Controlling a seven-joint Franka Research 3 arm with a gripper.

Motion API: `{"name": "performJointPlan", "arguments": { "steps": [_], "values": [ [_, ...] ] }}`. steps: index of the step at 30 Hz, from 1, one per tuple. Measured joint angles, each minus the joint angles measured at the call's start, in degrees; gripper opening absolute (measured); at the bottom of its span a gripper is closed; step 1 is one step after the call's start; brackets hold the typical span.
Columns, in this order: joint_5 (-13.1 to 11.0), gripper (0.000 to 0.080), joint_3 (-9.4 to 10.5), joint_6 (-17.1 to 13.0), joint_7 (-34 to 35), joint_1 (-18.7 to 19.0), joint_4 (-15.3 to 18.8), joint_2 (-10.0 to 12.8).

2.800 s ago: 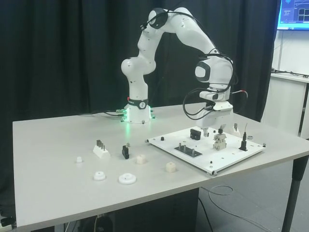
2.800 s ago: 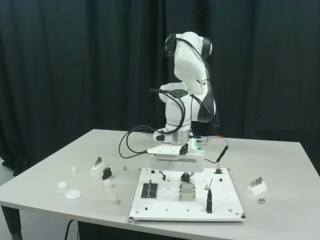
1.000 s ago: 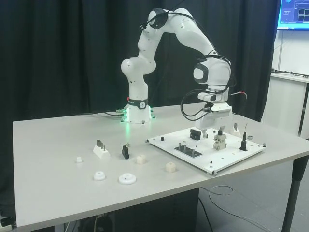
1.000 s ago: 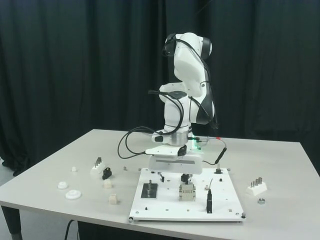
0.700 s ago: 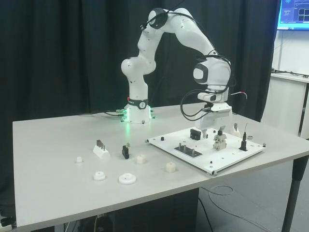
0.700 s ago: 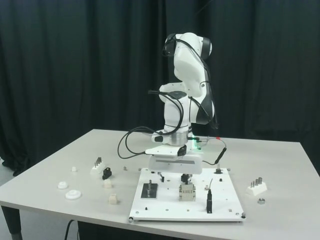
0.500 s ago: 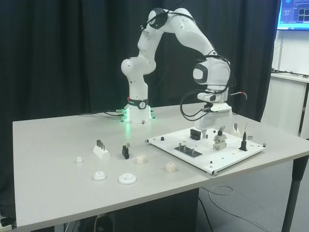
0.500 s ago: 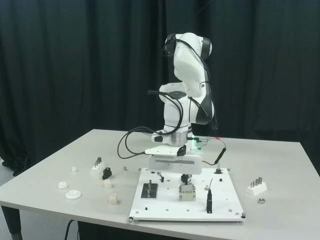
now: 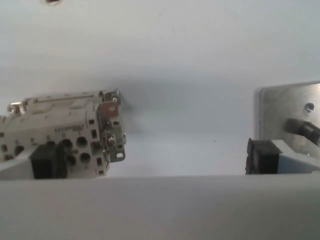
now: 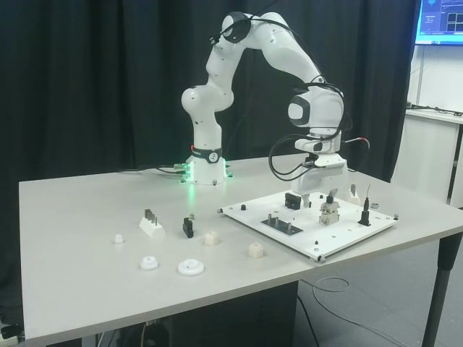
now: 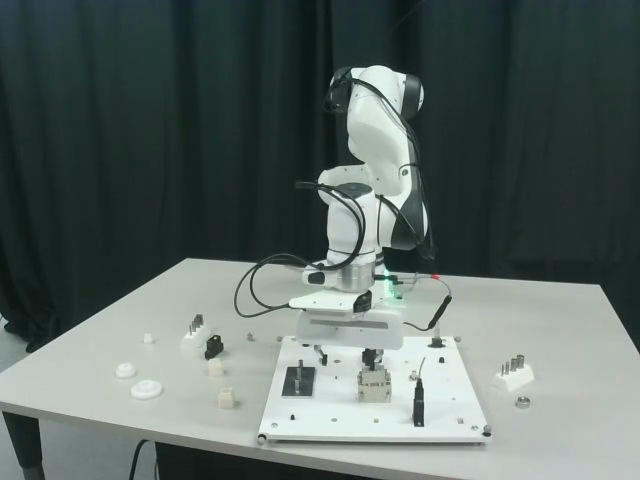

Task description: Insert waterproof.

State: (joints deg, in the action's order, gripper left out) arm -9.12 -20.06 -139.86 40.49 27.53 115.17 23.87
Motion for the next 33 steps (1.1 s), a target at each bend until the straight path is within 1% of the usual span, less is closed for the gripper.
{"name": "performJointPlan", "arguments": {
  "steps": [24,33],
  "values": [
    [-0.03,0.08,0.27,-0.41,0.0,0.0,0.46,-0.05],
    [-0.09,0.08,0.55,-2.64,0.0,0.0,1.37,0.18]
  ]
}}
